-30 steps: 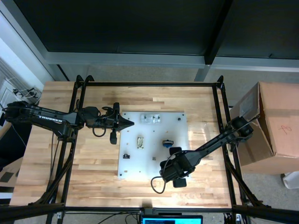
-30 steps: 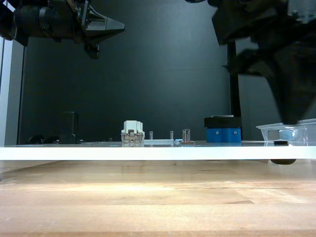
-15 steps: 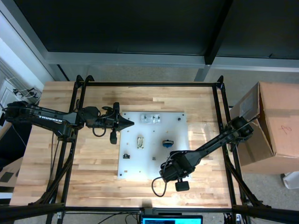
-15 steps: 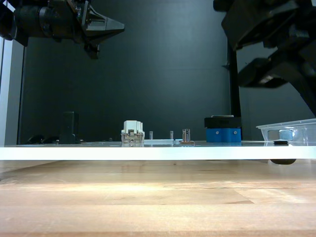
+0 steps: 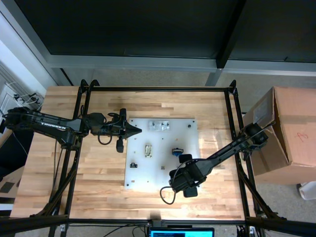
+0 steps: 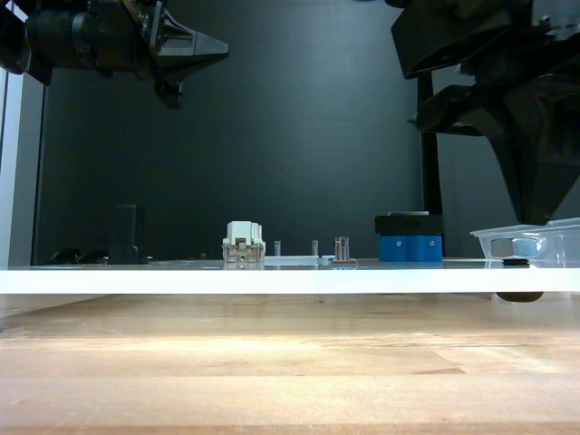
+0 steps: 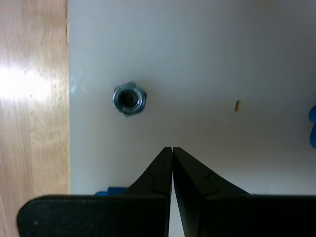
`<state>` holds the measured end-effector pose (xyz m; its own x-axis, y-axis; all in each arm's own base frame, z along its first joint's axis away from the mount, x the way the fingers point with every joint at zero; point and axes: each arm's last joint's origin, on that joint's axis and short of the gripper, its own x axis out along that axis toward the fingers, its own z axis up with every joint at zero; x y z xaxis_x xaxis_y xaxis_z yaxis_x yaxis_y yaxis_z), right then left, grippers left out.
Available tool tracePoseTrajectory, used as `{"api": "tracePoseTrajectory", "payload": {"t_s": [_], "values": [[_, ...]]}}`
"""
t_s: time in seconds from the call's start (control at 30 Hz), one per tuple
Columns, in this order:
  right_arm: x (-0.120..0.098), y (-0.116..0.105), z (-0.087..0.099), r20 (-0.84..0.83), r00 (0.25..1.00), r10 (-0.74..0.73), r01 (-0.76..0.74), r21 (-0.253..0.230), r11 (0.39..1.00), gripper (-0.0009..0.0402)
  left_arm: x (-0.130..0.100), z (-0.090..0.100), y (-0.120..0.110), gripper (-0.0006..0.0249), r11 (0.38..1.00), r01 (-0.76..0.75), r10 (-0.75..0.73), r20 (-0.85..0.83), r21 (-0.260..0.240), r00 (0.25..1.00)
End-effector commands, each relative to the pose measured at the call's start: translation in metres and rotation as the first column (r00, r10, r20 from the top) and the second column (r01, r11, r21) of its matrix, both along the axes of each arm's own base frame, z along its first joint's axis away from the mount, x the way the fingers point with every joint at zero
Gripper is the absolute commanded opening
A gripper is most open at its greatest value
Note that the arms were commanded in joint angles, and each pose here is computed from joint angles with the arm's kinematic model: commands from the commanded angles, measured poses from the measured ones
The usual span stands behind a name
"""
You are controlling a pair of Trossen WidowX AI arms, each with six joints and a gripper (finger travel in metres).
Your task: Pick the M12 nut and place it on its threads and fasten
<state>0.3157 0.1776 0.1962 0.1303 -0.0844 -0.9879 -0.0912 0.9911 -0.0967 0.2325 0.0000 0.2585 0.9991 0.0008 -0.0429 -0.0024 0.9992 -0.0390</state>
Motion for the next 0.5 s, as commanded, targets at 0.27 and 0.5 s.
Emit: {"api": "tracePoseTrajectory", "payload": {"t_s": [0.27, 0.5], "values": [[0.001, 0.012, -0.016, -0.067, 0.996, 0.059, -0.034, 0.335, 0.942, 0.0, 0.0, 0.0, 0.0, 0.0, 1.0, 0.0, 0.0, 0.0, 0.0, 1.0], [0.001, 0.011, -0.011, -0.067, 0.997, 0.046, -0.023, 0.301, 0.953, 0.0, 0.0, 0.0, 0.0, 0.0, 1.0, 0.0, 0.0, 0.0, 0.0, 1.0]]}}
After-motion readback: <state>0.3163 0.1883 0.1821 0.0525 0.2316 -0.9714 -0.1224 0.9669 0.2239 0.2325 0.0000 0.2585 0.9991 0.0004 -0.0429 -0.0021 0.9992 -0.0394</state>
